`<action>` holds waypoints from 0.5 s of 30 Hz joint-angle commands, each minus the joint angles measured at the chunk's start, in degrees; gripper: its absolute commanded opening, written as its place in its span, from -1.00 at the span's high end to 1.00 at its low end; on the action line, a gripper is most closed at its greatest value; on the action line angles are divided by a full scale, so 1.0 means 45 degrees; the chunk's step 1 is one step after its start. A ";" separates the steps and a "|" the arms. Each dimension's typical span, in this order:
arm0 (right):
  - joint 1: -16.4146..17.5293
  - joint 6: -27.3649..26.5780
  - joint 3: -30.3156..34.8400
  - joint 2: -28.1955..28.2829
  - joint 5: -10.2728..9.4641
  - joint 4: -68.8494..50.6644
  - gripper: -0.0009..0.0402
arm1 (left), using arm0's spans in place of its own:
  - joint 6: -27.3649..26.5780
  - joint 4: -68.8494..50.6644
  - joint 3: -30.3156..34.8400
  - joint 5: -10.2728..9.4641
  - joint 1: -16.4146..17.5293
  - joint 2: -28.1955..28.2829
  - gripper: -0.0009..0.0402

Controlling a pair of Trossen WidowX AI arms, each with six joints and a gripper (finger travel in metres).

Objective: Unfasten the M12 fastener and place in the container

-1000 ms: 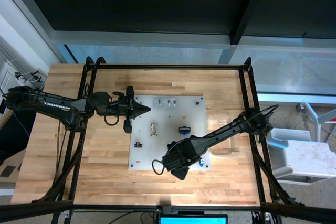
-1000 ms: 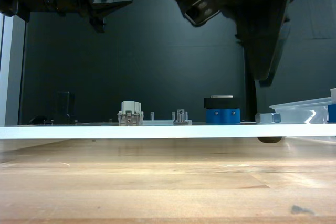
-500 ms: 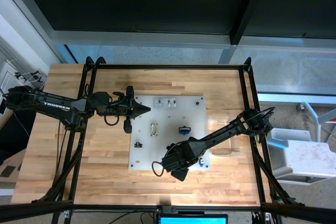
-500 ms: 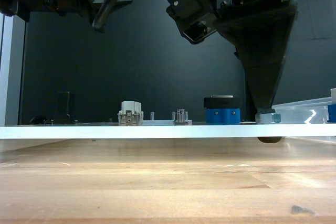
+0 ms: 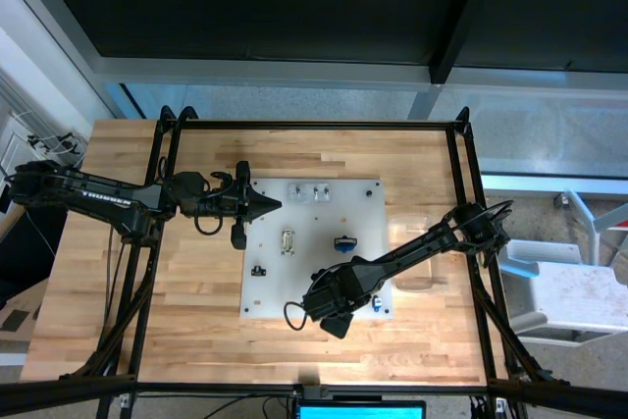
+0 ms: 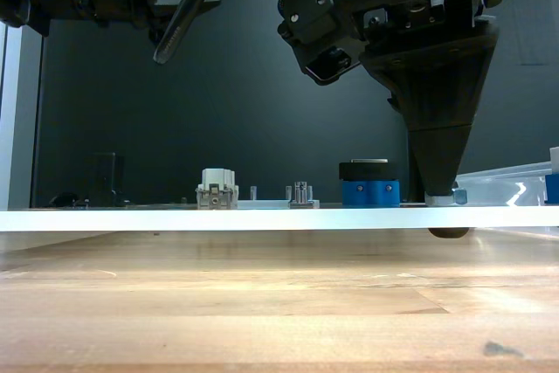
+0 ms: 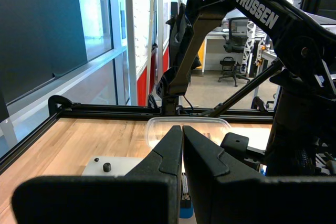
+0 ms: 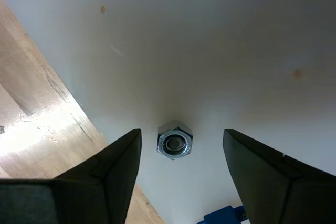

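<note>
The silver M12 nut sits on its stud near the near right edge of the white board, with the dark stud showing in its centre. My right gripper is down over it, open, one finger on each side and neither touching. In the low view the right gripper hides most of the nut. The clear container lies just right of the board and I see no nut in it. My left gripper hovers shut above the board's far left edge.
A black-and-blue part stands just left of the nut. A grey connector and small posts stand mid-board. The black frame rail runs behind the container.
The right gripper has come down from above until its fingers straddle the nut, covering most of it in the low view. The left arm has stayed still.
</note>
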 commanded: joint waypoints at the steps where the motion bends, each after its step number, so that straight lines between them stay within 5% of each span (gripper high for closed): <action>1: 0.0000 -0.0039 -0.0087 -0.0015 -0.0005 0.0092 0.03 | 0.0005 0.0005 0.0000 0.0000 0.0005 0.0005 0.96; 15: -0.0005 -0.0253 -0.0189 -0.0015 -0.0107 0.0262 0.29 | 0.0005 0.0005 0.0000 0.0000 0.0000 0.0005 0.96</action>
